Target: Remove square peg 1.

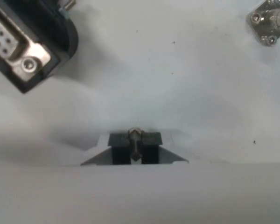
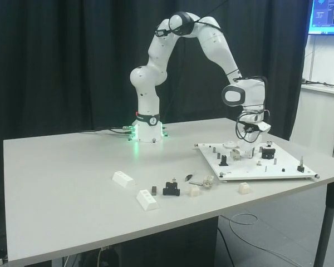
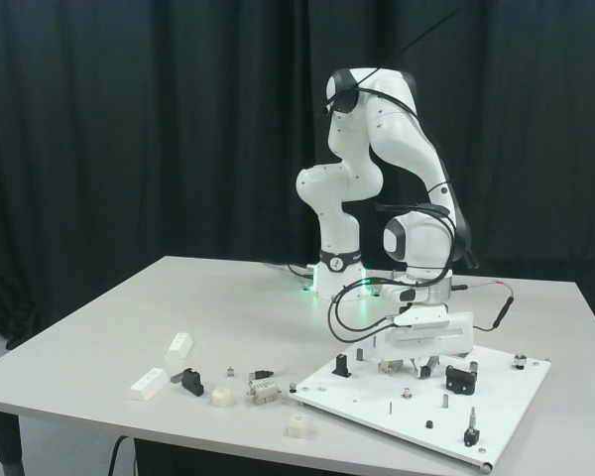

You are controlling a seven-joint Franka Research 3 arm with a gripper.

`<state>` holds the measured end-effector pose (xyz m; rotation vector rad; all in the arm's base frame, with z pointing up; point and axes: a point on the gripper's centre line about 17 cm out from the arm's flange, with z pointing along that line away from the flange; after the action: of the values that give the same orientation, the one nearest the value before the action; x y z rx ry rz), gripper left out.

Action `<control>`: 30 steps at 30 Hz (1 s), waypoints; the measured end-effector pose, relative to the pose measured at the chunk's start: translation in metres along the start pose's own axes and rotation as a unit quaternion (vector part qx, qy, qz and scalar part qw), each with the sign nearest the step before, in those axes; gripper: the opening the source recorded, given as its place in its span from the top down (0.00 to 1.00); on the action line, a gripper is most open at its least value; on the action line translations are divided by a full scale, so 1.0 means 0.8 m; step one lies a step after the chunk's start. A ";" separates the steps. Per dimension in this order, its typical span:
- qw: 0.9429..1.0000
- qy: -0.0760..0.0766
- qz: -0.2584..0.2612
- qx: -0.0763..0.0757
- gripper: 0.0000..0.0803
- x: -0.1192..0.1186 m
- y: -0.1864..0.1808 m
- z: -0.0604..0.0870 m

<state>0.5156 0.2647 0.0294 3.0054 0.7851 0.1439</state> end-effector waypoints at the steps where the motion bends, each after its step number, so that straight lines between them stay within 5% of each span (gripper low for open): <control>1: 1.000 0.000 -0.002 0.000 0.95 0.000 0.000 0.000; 30: 0.999 -0.002 -0.040 -0.001 0.95 -0.001 0.001 0.000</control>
<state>0.5153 0.2639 0.0293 2.9654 0.9038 0.1356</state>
